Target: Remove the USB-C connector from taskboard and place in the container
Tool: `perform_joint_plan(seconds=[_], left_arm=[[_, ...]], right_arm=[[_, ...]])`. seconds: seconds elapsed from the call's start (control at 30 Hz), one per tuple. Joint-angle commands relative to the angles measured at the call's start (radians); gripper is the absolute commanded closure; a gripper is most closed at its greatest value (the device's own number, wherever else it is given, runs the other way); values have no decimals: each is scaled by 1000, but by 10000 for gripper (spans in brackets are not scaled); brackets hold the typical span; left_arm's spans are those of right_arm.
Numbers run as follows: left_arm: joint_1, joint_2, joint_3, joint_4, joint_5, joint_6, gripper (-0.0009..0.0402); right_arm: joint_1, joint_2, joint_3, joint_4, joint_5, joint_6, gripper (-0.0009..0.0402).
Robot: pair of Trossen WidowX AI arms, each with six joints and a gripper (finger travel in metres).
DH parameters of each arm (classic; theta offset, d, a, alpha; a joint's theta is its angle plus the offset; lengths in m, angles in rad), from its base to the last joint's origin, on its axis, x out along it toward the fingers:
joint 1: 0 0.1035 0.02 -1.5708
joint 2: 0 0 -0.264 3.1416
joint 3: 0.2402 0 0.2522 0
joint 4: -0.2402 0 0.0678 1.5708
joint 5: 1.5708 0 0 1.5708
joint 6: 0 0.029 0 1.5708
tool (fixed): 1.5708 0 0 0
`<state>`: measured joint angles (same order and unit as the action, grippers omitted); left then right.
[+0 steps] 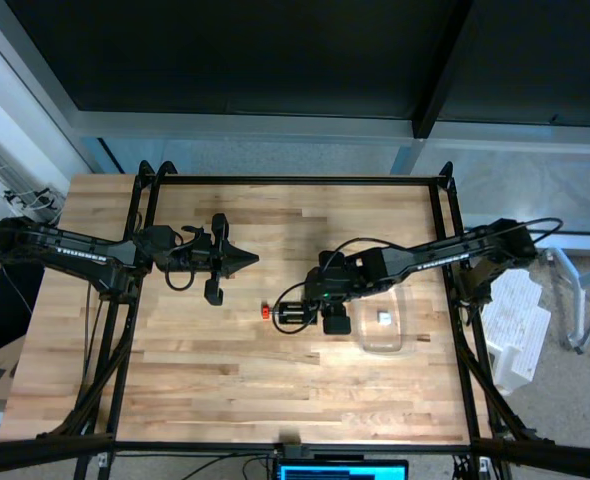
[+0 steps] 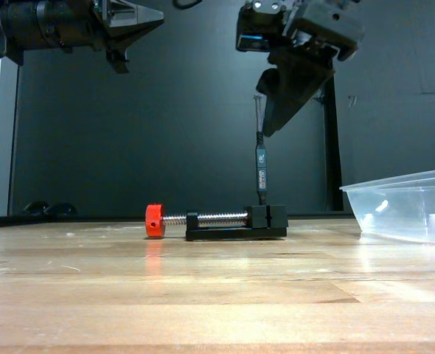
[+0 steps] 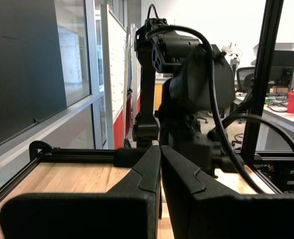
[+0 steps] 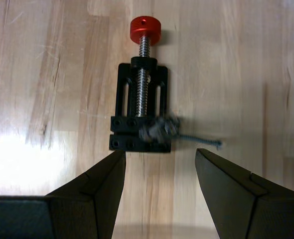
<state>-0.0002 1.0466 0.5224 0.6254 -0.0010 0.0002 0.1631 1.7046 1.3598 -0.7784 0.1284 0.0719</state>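
Note:
The taskboard (image 2: 236, 223) is a small black vise with a red knob (image 2: 155, 220), lying on the wooden table (image 1: 225, 370). The USB-C connector (image 2: 261, 168), a slim dark piece, stands upright in the clamp end of the taskboard. In the right wrist view the connector (image 4: 159, 128) is seen end-on above the taskboard (image 4: 139, 112). My right gripper (image 4: 160, 153) hangs open just above the connector, its fingertips (image 2: 268, 125) apart from it. The clear container (image 1: 383, 325) sits right of the taskboard. My left gripper (image 1: 247, 260) is shut and parked high at the left.
A small white cube (image 1: 384, 318) lies inside the container (image 2: 409, 206). A black frame rail (image 1: 295, 180) borders the table. In the left wrist view the right arm (image 3: 187, 84) fills the space beyond the left gripper (image 3: 160, 148).

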Motion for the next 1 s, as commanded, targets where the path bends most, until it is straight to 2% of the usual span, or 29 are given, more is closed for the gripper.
perform_joint_plan(seconds=[0.03,0.17,0.6,1.0], left_arm=[[0,0,0,0,0,0,393],[0,0,0,0,0,0,393],[0,0,0,0,0,0,393],[0,0,0,0,0,0,393]], right_arm=[[1,38,27,1,-2,-6,199],[3,73,55,-2,-26,-10,202],[5,104,56,13,-24,-10,247],[2,104,56,10,-17,-10,322]])
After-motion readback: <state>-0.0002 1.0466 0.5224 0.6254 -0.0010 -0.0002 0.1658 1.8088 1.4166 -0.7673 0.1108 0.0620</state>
